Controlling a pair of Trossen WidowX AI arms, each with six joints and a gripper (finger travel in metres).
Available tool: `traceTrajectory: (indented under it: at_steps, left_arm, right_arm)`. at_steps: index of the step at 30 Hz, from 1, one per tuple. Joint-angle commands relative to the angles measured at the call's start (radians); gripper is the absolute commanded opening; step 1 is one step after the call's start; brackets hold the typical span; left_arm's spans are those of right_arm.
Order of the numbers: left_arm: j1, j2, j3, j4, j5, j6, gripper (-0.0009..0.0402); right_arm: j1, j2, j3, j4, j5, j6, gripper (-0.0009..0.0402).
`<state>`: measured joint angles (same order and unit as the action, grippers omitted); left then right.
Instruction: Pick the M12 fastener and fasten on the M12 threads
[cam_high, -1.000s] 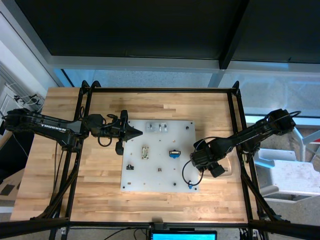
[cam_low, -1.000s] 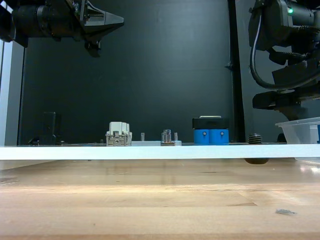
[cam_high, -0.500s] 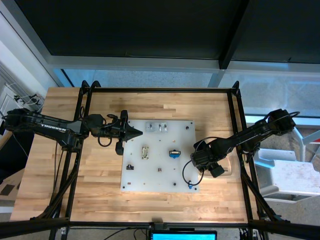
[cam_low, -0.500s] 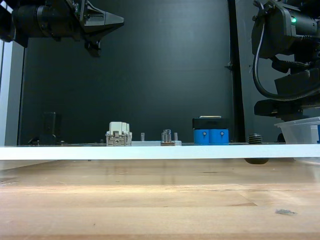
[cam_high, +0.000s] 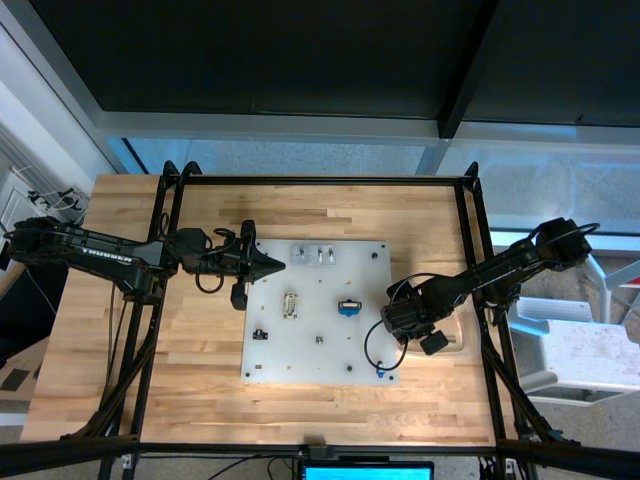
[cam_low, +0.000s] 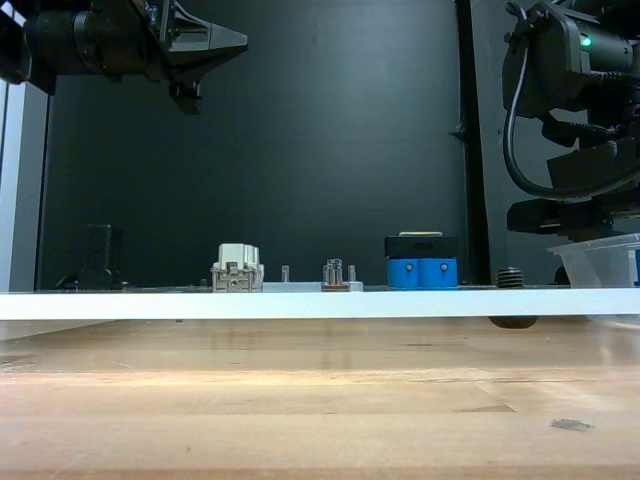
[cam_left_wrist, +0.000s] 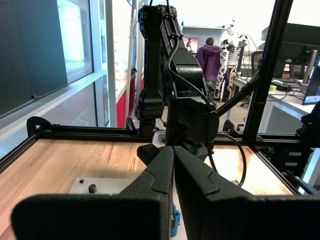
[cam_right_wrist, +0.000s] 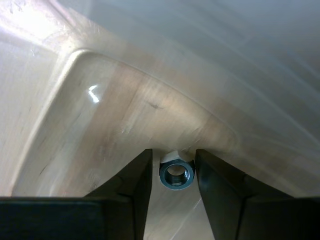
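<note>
Right end effector (cam_right_wrist: 173, 153): I see it down inside the clear tray (cam_right_wrist: 75, 75), just off the board's right edge in the high view (cam_high: 428, 338).
Right grip: its 2 fingers (cam_right_wrist: 132, 190) are drawn in to the nut's width, 1 on each side. They press its flanks, or all but press them.
Nut (cam_right_wrist: 176, 174): it lies flat on the tray floor between those fingers, hole facing my wrist camera, beside the tray's curved corner.
Stud (cam_low: 512, 277): bare, ribs showing, standing on the board's near right part in front of the tray (cam_low: 600, 258).
Left end effector (cam_high: 283, 266): it hangs high over the board's far left edge, pointing toward the right arm.
Left grip: fingers pressed together with nothing between them, as my left wrist camera shows (cam_left_wrist: 173, 148).
Board (cam_high: 300, 350): white, lying mid-desk between the 2 arms.
Desk (cam_high: 200, 400): pale wood, carrying both board and tray (cam_high: 458, 342).
Low view: the left end effector (cam_low: 243, 40) sits well above the board, and the tray wall hides the right one's tips.
</note>
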<state>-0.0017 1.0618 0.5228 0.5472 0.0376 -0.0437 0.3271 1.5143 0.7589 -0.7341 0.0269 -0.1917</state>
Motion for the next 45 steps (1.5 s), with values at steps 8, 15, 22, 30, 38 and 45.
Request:
traceTrajectory:
  at_steps: [8, 15, 22, 30, 38, 45]
  left_arm:
    - [0.000, 0.000, 0.000, 0.000, 0.000, 0.000, 0.0000]
    - [0.000, 0.000, 0.000, 0.000, 0.000, 0.000, 0.0000]
    - [0.000, 0.000, 0.000, 0.000, 0.000, 0.000, 0.0000]
    - [0.000, 0.000, 0.000, 0.000, 0.000, 0.000, 0.0000]
    - [0.000, 0.000, 0.000, 0.000, 0.000, 0.000, 0.0000]
    - [0.000, 0.000, 0.000, 0.000, 0.000, 0.000, 0.0000]
  right_arm:
    - [0.001, 0.000, 0.000, 0.003, -0.001, 0.001, 0.0062]
    - [0.000, 0.000, 0.004, -0.001, -0.001, 0.001, 0.0041]
    - [0.000, -0.017, 0.032, -0.044, -0.002, 0.001, 0.0031]
    - [0.001, -0.023, 0.160, -0.185, -0.002, -0.003, 0.0029]
    - [0.005, 0.006, 0.352, -0.356, -0.002, -0.193, 0.0029]
    - [0.030, 0.095, 0.522, -0.445, -0.001, -0.353, 0.0029]
